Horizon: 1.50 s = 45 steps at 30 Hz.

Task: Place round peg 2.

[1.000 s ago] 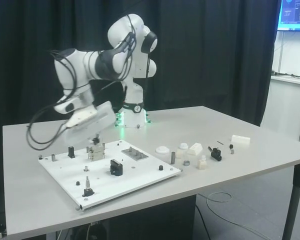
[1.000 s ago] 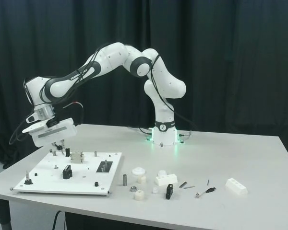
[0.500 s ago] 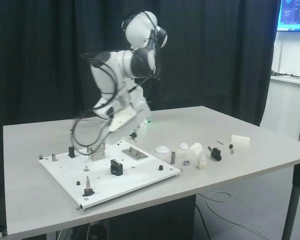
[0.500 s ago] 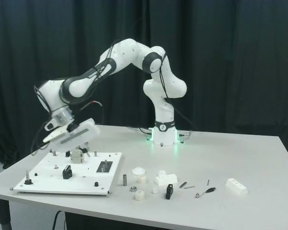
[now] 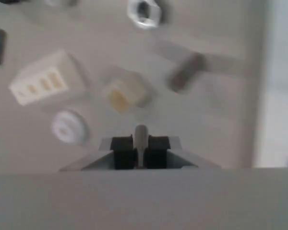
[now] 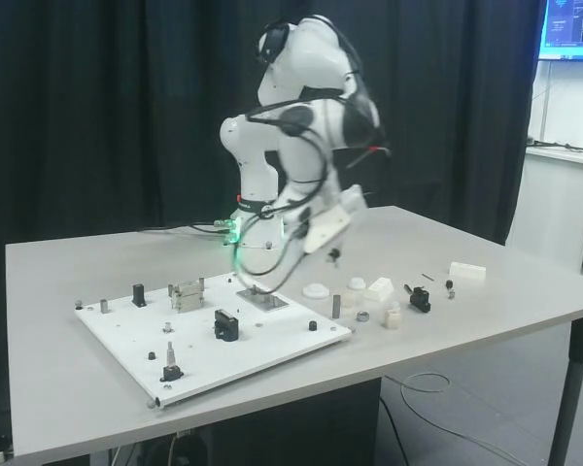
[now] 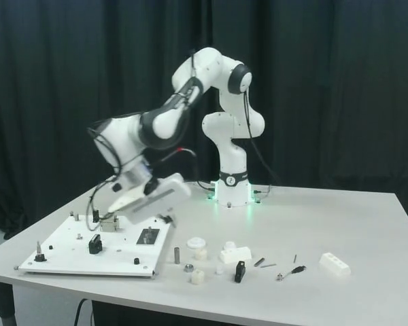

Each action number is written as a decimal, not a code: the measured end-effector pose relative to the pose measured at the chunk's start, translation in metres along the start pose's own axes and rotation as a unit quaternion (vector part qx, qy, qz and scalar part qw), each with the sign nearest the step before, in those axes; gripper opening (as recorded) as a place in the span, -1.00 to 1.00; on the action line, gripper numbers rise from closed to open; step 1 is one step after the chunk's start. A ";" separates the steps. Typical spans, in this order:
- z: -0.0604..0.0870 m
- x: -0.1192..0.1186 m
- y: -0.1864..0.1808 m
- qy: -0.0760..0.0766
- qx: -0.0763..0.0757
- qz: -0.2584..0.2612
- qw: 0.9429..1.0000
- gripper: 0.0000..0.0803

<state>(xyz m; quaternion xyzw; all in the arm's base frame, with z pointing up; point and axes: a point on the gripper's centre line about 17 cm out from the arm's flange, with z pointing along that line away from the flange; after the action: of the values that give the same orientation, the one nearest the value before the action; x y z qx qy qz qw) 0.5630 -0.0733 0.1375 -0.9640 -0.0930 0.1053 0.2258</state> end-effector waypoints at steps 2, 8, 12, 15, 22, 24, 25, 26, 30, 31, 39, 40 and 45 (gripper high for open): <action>0.008 0.006 -0.018 -0.003 -0.003 0.003 1.000 -0.85; 0.034 0.023 -0.073 -0.009 -0.018 0.011 1.000 -0.85; 0.051 0.033 -0.109 -0.011 -0.030 0.016 0.999 -0.85; 0.065 0.039 -0.135 -0.010 -0.039 0.018 0.999 -0.85; 0.098 0.052 -0.192 -0.005 -0.061 0.018 0.998 -0.85; 0.107 0.055 -0.207 -0.002 -0.068 0.017 0.998 -0.85; 0.112 0.057 -0.214 0.000 -0.072 0.017 0.997 -0.85; 0.116 0.059 -0.222 0.002 -0.076 0.017 0.997 -0.85; 0.135 0.065 -0.251 0.013 -0.090 0.013 0.996 -0.85; 0.140 0.066 -0.258 0.017 -0.094 0.012 0.995 -0.85; 0.174 0.080 -0.300 0.055 -0.132 -0.012 0.990 -0.85; 0.177 0.081 -0.304 0.060 -0.138 -0.014 0.989 -0.85; 0.195 0.087 -0.313 0.076 -0.166 -0.018 0.983 -0.85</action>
<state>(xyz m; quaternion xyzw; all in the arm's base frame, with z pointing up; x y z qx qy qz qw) 0.5581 0.3030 0.0952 -0.9914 -0.1096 0.0107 0.0706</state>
